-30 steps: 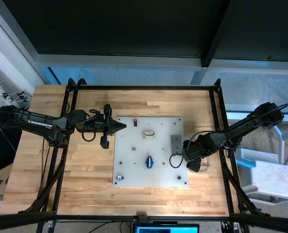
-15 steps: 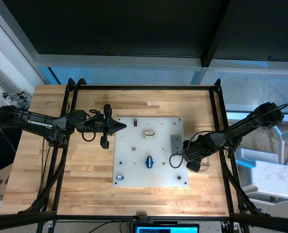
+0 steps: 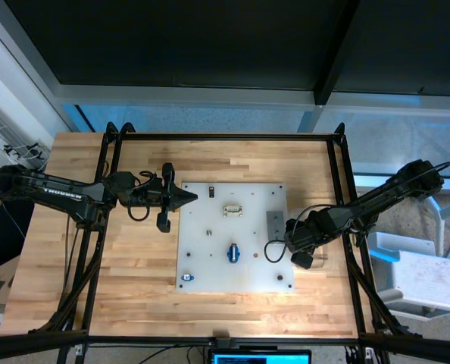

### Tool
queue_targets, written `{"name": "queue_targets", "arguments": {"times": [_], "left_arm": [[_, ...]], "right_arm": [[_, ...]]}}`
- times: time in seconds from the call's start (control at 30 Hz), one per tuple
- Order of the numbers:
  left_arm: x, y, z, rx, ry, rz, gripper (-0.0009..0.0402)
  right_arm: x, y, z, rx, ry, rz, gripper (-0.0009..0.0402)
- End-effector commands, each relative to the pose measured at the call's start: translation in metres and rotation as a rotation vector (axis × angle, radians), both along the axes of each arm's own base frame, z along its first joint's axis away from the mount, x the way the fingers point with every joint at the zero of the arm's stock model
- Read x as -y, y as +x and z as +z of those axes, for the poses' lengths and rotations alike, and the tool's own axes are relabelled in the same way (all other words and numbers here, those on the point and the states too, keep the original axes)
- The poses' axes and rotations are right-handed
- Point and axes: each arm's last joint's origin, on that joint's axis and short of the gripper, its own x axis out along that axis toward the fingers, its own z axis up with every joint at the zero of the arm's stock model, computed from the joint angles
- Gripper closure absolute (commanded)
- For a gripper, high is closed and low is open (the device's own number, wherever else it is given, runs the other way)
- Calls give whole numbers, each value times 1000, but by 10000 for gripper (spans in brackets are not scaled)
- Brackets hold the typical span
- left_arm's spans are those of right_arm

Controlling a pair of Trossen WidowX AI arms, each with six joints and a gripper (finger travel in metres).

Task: Pick the 16mm cylinder and place it in the taskboard

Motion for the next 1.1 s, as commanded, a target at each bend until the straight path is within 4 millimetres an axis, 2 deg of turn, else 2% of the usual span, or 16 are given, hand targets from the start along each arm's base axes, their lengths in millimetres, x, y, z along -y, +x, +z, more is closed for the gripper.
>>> {"name": "queue_targets", "arguments": {"times": [0.03,0.43,1.1], "left_arm": [[0,0,0,0,0,0,393],[0,0,0,0,0,0,393],[0,0,0,0,0,0,393]], "right_arm": [[0,0,1,3,2,0,378],[1,-5,10,9,25,2,381],[3,-8,57,-18,8,3,381]]}}
